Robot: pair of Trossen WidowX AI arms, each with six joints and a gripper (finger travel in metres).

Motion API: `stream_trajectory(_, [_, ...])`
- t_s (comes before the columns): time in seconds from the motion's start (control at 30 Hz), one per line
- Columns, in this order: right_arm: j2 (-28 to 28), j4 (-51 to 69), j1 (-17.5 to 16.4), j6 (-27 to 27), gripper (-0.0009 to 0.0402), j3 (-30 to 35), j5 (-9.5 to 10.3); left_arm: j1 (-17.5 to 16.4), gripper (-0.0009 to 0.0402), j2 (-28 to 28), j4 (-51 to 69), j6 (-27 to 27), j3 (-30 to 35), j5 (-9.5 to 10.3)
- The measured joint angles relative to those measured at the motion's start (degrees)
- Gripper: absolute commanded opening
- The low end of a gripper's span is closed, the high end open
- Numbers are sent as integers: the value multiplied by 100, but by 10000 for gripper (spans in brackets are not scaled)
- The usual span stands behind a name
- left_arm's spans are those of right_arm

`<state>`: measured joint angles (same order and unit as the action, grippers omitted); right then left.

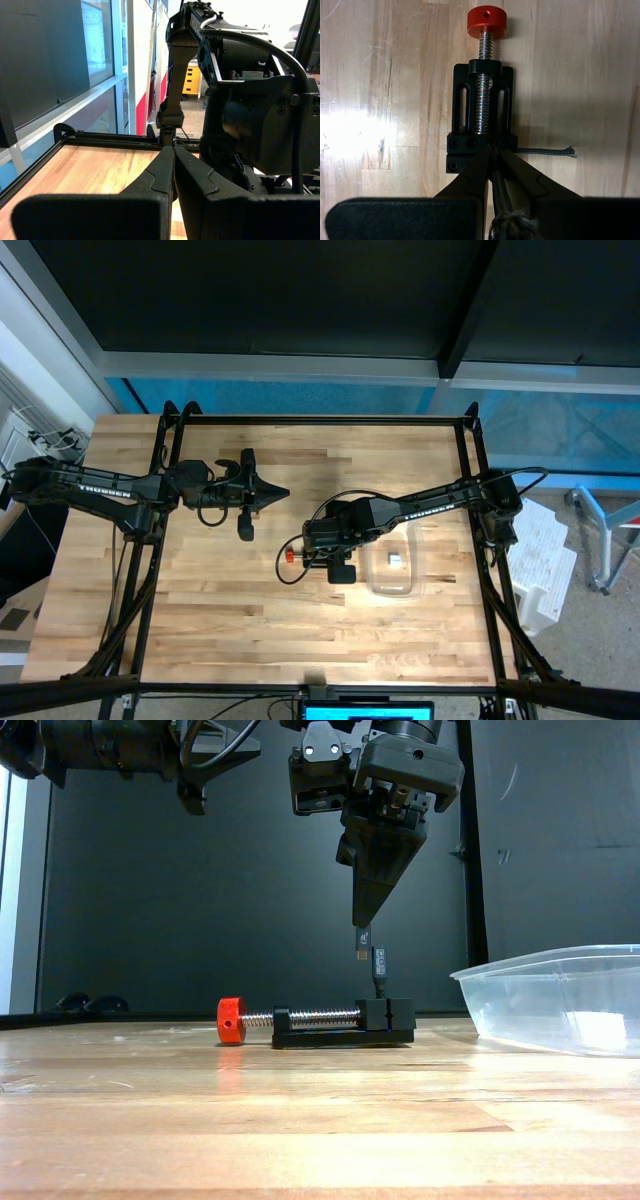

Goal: Pick the usb-c connector and install on the hub

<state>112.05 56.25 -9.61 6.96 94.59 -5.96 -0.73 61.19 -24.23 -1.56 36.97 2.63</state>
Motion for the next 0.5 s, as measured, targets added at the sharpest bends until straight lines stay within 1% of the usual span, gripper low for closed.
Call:
stream_trajectory(0.2, [7, -2, 0, 0, 0, 0, -2, 0, 0, 0, 0, 2, -2, 0])
stream_trajectory(0.5, [188, -63, 0, 0, 0, -2, 17, 0, 0, 0, 0, 0, 0, 0])
